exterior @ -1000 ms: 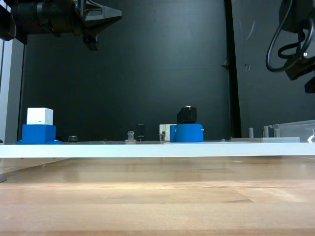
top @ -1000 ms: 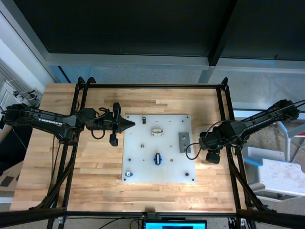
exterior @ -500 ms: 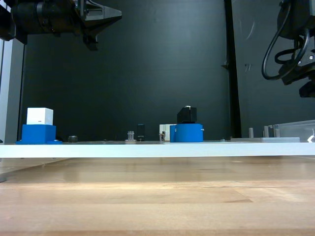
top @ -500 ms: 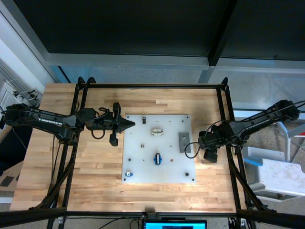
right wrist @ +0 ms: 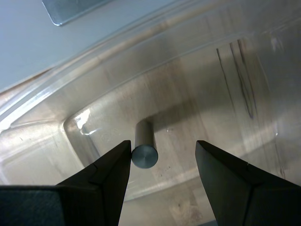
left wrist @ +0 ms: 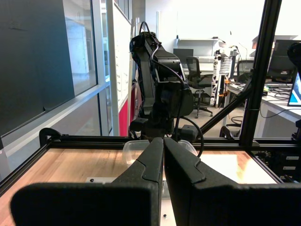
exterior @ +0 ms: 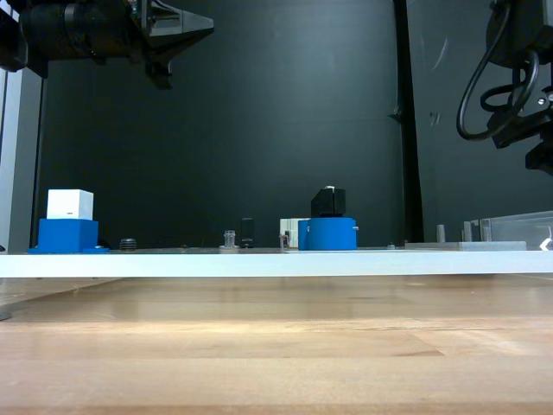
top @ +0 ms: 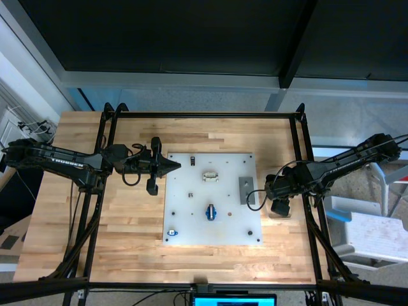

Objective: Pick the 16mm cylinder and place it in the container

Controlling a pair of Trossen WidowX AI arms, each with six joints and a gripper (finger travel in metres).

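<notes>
Overhead, table-level, two wrist close-ups, shared board [top: 191, 223]

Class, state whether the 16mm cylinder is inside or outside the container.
Inside: the 16mm cylinder sits within the container's walls, under the open right gripper. Left gripper shut, beside the board.

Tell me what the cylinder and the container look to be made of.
The 16mm cylinder: likely metal, dull silver-grey, with a smooth flat end face. The container: clear plastic, apparently; wood grain shows through it and its corner glints. The right gripper hangs open over it; the left gripper is shut, parked above the board at its left edge.
</notes>
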